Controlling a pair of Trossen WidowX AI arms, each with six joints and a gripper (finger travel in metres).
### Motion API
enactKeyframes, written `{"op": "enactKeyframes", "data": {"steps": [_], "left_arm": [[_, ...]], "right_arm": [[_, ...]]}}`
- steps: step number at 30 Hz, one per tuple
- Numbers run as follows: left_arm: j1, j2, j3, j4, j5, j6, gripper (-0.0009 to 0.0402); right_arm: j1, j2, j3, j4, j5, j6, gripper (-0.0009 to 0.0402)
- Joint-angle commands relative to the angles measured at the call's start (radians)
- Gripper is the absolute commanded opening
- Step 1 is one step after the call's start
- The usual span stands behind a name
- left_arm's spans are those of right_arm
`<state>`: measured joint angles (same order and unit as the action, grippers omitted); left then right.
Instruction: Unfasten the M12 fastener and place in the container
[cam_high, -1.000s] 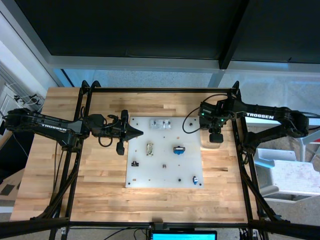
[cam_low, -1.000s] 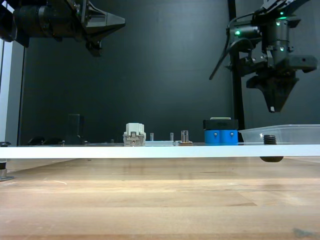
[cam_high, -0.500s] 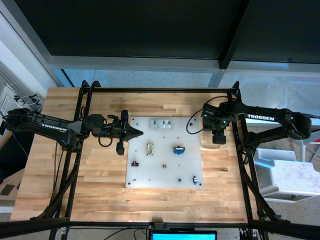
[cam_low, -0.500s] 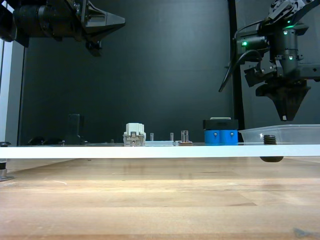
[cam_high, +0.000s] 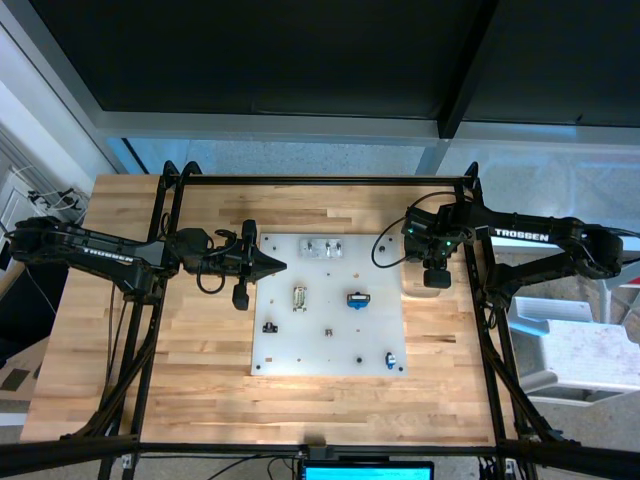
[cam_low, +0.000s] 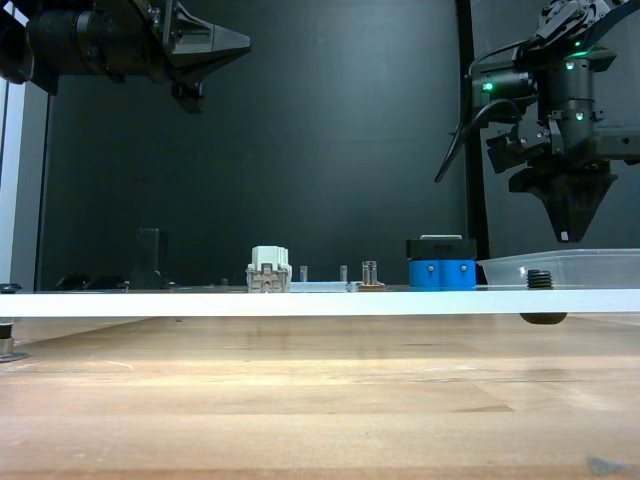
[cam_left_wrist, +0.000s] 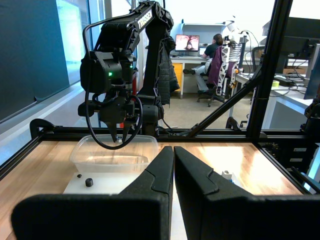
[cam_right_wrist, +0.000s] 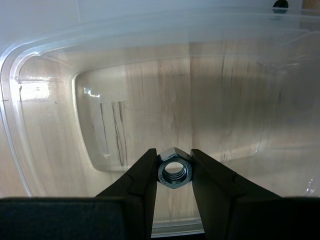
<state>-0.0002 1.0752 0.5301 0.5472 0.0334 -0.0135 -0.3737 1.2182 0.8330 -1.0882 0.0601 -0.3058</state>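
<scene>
The M12 fastener (cam_right_wrist: 174, 172), a small silver hex nut, sits pinched between the two fingers of my right gripper (cam_right_wrist: 174, 161). That gripper (cam_low: 566, 238) hangs point-down just above the clear container (cam_low: 600, 265), which stands off the board's right edge (cam_high: 415, 291). The container's floor (cam_right_wrist: 150, 100) lies straight below the nut with nothing in it. The black stud (cam_low: 540, 279) shows bare ribs. My left gripper (cam_high: 280, 266) hovers shut, high over the board's left side.
On the white board (cam_high: 300, 350) stand a blue connector (cam_high: 357, 299), a beige socket (cam_low: 269, 270), a small silver post (cam_low: 369, 272) and a blue-and-white part (cam_high: 392, 360). Black frame bars run along both table sides.
The right gripper has come down and to the right over the container, nut still between its fingers; it barely moved in the last half second. The left arm is still.
</scene>
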Motion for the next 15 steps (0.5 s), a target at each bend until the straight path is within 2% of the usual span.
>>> {"op": "enactKeyframes", "data": {"steps": [1, 8, 15], "left_arm": [[0.000, 0.000, 0.000, 0.000, 0.000, 0.000, 0.0000], [0.000, 0.000, 0.000, 0.000, 0.000, 0.000, 0.0000], [0.000, 0.000, 0.000, 0.000, 0.000, 0.000, 0.0000]], "right_arm": [[0.000, 0.001, 0.002, 0.003, 0.000, 0.001, 0.0124], [0.000, 0.001, 0.002, 0.009, 0.000, 0.001, 0.0204], [0.000, 0.001, 0.002, 0.008, 0.000, 0.005, 0.0243]]}}
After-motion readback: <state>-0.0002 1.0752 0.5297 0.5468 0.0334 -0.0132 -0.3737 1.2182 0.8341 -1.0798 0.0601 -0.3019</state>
